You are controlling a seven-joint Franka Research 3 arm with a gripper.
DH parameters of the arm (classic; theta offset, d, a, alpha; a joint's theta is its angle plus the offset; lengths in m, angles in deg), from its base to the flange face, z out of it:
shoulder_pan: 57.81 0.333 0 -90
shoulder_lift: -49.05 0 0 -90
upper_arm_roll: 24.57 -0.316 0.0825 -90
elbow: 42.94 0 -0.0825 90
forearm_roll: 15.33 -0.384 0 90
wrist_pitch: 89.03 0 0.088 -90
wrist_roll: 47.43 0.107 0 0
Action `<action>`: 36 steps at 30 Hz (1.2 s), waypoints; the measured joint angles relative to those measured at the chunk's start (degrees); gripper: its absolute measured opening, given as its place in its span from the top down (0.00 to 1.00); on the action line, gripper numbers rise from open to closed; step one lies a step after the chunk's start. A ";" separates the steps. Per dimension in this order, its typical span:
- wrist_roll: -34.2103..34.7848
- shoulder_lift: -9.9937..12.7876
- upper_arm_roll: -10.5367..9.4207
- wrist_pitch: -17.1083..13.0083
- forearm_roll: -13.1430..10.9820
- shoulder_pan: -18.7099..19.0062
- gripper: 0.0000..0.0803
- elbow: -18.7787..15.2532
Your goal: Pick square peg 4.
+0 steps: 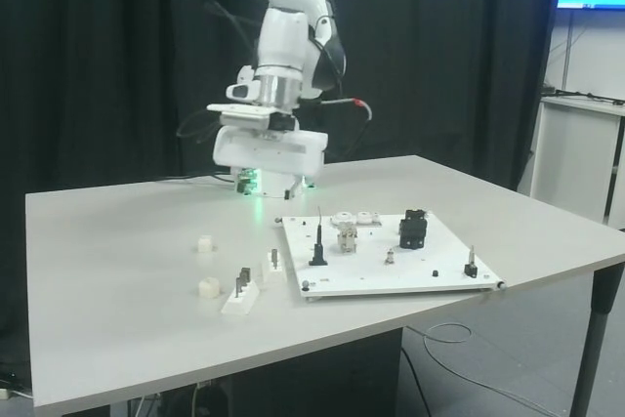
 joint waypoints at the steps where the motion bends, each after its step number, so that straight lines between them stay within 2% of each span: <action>1: -1.28 0.73 0.15 0.27 -0.61 -0.19 0.00 0.66; 5: -5.63 3.52 0.39 1.66 -2.58 -1.02 0.00 3.43; 9: -9.19 6.04 0.39 3.59 -3.46 -1.66 0.00 6.08; 18: -12.70 11.24 0.45 6.62 -5.66 -2.39 0.00 10.67; 25: -14.42 14.67 1.01 7.76 -7.31 -2.43 0.00 12.56; 36: -17.33 18.67 2.01 8.45 -10.42 -2.47 0.00 13.94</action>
